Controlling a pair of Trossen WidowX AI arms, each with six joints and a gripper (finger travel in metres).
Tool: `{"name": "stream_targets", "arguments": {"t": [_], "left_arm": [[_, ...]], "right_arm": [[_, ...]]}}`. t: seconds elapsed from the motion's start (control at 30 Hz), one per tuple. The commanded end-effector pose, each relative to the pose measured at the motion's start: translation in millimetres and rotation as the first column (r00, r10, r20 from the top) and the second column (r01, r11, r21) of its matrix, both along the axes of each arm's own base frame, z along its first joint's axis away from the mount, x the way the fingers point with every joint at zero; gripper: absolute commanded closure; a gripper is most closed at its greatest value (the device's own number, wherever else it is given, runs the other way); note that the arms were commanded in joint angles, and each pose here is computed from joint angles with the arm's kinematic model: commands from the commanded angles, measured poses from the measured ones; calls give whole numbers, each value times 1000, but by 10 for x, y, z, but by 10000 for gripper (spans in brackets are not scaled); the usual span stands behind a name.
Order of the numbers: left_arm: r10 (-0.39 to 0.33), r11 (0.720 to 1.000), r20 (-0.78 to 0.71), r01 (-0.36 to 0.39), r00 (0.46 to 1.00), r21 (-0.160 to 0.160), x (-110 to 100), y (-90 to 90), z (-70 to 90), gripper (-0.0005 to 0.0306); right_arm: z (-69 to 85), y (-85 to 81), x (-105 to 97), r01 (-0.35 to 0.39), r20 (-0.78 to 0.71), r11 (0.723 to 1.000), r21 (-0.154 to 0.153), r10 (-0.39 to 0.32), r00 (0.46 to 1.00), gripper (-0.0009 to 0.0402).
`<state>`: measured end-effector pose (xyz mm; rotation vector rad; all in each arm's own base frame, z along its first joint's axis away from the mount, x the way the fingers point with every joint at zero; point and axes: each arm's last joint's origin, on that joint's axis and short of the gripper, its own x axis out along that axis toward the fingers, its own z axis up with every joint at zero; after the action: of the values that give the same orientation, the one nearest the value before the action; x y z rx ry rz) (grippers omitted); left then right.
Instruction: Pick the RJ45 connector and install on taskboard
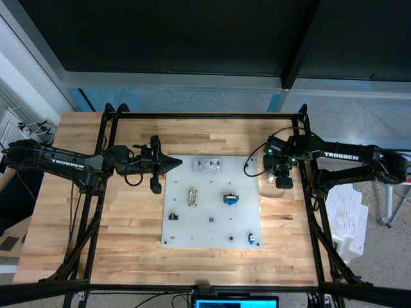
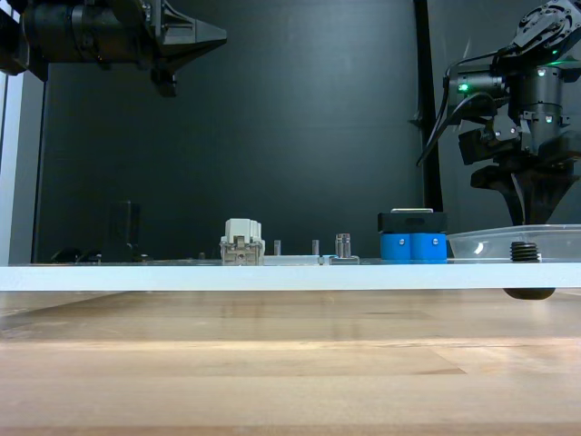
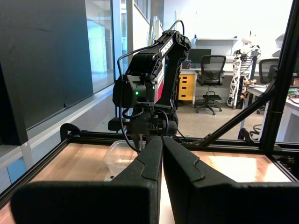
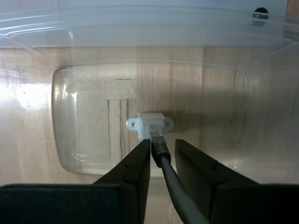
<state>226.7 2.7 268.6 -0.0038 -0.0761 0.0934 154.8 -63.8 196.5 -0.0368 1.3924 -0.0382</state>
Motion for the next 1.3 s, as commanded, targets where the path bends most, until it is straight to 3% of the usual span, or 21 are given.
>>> {"name": "stream_targets", "arguments": {"t": [0.03,0.23,0.83,1.3], "left_arm": [[0,1000,0,0,1000,0,0,0,0,300],[0,1000,0,0,1000,0,0,0,0,300],[0,1000,0,0,1000,0,0,1,0,300],[0,1000,0,0,1000,0,0,1,0,300]], "right_arm": [[1,0,1,0,0,1000,0,0,1000,351],[4,3,-2,-1,1,1000,-1,1,1000,396],[158,3,17,-5,-6,1000,-1,5,1000,393],[708,86,47,33,-13,999,18,-33,999,393]]}}
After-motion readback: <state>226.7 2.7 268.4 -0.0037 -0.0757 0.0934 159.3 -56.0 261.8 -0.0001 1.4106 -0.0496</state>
